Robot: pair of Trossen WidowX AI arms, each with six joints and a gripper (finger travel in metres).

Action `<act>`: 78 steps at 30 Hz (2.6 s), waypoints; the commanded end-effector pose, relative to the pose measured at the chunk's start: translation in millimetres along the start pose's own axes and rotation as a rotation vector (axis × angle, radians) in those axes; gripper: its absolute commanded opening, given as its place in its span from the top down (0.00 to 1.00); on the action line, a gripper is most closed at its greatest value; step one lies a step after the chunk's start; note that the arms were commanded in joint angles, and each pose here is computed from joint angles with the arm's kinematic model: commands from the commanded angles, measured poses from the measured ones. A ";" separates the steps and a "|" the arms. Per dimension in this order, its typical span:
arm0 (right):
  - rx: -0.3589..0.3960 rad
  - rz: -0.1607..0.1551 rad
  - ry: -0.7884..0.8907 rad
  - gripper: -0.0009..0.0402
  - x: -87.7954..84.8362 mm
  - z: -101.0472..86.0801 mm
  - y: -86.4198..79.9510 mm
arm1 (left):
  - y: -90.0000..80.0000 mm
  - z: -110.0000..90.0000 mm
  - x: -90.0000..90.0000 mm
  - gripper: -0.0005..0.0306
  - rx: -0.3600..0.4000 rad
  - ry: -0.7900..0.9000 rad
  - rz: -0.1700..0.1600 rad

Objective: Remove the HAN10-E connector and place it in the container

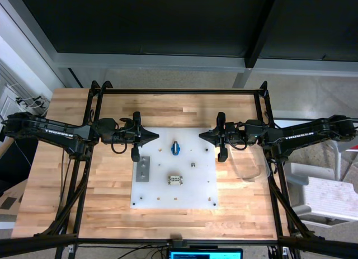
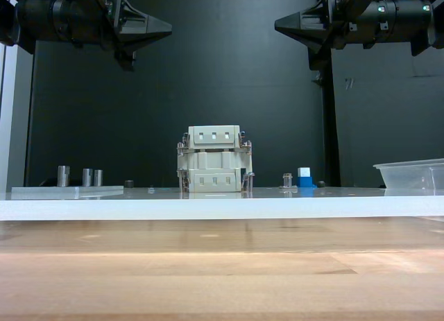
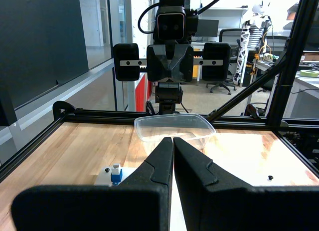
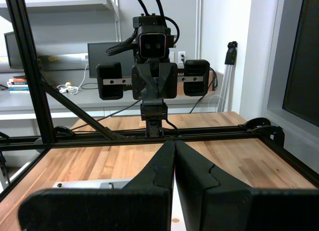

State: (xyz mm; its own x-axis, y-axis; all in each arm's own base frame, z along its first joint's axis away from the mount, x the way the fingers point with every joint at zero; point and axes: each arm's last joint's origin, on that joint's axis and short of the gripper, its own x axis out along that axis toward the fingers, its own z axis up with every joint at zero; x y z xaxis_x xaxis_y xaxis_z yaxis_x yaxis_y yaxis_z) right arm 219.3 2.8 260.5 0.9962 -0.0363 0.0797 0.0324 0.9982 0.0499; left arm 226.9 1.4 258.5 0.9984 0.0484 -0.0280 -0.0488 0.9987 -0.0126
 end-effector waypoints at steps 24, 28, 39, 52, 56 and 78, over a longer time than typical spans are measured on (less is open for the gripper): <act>-0.008 -0.006 0.569 0.98 47.1 86.3 12.6 | 0.1 0.0 0.2 0.98 0.000 0.000 0.000; -0.018 0.000 0.671 0.98 59.6 90.0 17.2 | 0.1 0.1 0.1 0.98 0.000 -0.001 0.000; -0.054 0.044 0.870 0.98 97.8 93.8 40.0 | 0.0 0.0 0.1 0.98 0.000 0.000 0.000; -0.045 0.054 1.033 0.98 131.7 86.6 63.4 | 0.0 0.1 0.1 0.98 0.000 -0.001 0.000; -0.034 0.044 1.093 0.98 139.6 79.6 69.9 | 0.1 0.1 0.1 0.98 0.000 -0.001 0.000; -0.011 0.011 1.287 0.98 189.6 56.9 108.1 | 0.1 0.1 0.1 0.98 0.000 0.000 0.000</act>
State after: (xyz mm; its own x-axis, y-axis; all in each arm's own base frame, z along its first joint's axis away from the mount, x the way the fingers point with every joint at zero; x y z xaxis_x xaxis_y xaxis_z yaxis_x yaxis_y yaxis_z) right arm 404.7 99.5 340.1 0.3650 0.0379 -0.9302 0.0211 0.9986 0.0490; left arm 227.0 1.4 258.5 0.9984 0.0484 -0.0276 -0.0488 0.9987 -0.0130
